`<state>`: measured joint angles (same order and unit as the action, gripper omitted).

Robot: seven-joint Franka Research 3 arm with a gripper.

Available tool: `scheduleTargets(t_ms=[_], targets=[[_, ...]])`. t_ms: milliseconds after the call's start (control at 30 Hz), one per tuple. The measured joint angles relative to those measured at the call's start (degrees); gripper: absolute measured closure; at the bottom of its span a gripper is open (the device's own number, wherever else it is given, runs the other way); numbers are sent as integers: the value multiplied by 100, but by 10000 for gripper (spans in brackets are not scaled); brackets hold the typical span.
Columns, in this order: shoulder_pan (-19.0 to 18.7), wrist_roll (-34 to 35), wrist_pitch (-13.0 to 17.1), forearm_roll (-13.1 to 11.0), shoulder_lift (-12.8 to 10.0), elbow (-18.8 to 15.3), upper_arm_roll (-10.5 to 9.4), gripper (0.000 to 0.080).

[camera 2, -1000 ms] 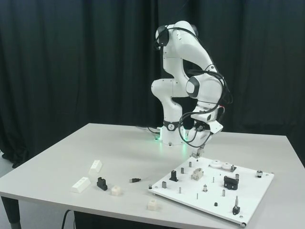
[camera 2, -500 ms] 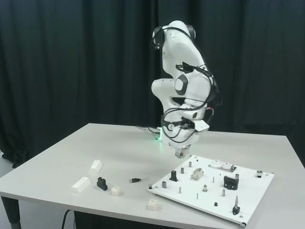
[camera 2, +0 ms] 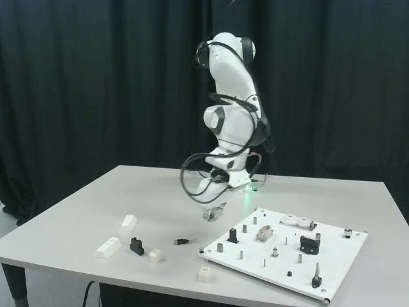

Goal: Place waterproof.

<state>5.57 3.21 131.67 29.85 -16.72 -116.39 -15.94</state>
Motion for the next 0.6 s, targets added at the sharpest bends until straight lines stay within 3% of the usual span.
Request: scheduleTargets(t_ms=[600], targets=[[568, -577, 91, 13, -698, 466, 161, 183]])
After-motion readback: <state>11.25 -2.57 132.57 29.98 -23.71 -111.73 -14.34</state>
